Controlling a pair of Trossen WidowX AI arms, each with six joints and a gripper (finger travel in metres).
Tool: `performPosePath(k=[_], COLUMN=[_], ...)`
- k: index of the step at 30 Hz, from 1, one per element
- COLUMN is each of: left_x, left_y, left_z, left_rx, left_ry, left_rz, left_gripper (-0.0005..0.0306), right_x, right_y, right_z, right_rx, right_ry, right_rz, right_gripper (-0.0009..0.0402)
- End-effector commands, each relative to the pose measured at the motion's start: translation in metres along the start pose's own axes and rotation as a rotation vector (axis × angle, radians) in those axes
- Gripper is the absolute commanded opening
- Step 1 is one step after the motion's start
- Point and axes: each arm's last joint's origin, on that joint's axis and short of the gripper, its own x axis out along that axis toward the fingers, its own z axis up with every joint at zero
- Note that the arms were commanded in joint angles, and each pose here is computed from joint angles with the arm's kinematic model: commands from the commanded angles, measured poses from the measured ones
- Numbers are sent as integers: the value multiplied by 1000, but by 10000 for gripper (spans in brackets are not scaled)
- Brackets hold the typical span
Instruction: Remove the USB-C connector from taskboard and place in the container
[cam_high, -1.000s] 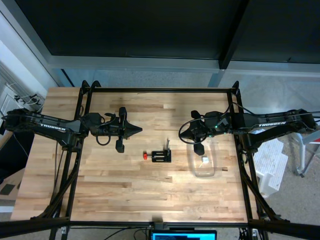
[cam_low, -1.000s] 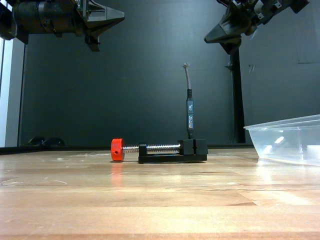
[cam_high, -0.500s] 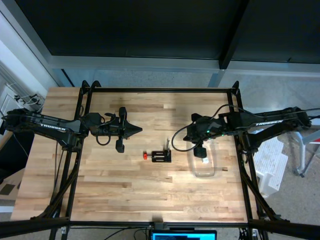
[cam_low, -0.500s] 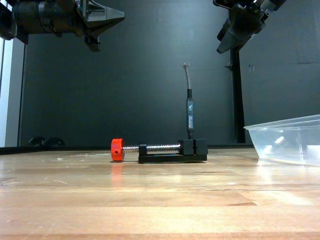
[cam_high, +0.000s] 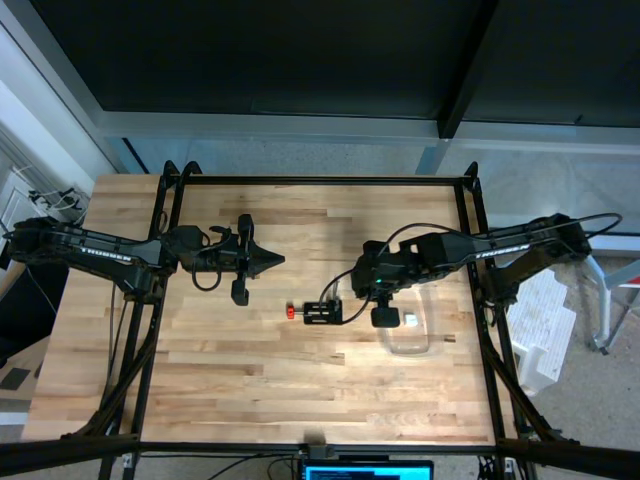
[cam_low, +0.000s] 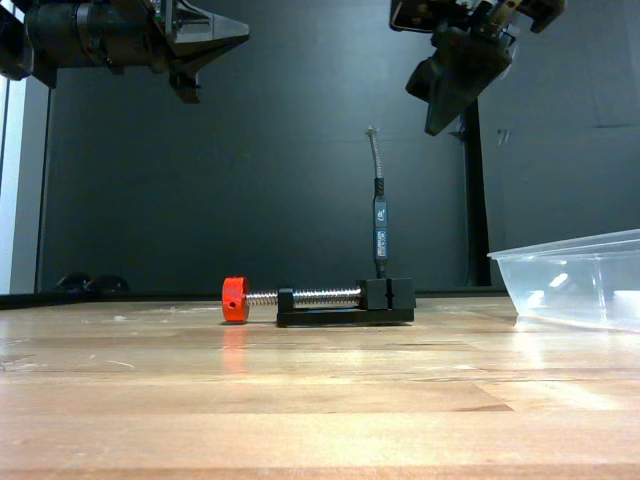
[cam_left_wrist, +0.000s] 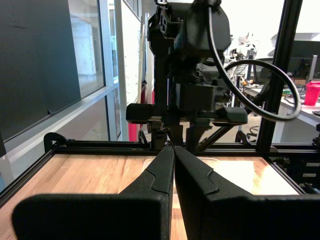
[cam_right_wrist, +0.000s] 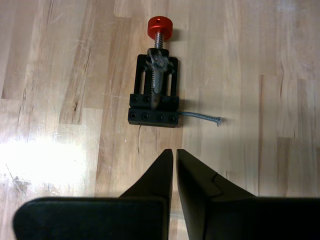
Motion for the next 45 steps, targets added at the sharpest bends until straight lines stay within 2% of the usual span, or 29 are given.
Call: performPosePath(k=[1, 9, 11, 16, 27, 45], left_x=[0, 0, 0, 0, 0, 0], left_y=[0, 0, 0, 0, 0, 0], left_z=[0, 0, 0, 0, 0, 0], left_rx=[0, 0, 0, 0, 0, 0], left_ry=[-1, 0, -1, -1, -1, 1], left_rz=[0, 0, 0, 0, 0, 0], left_gripper=[0, 0, 0, 0, 0, 0], right_x=[5, 22, 26, 38, 62, 90], right_y=[2, 5, 5, 7, 11, 17], right_z=[10, 32, 35, 38, 44, 43], right_rx=[-6, -10, -13, -15, -23, -23], right_ry=[29, 71, 87, 121, 155, 180], right_rz=[0, -6, -29, -28, -28, -18], right_gripper=[48, 118, 128, 145, 153, 153])
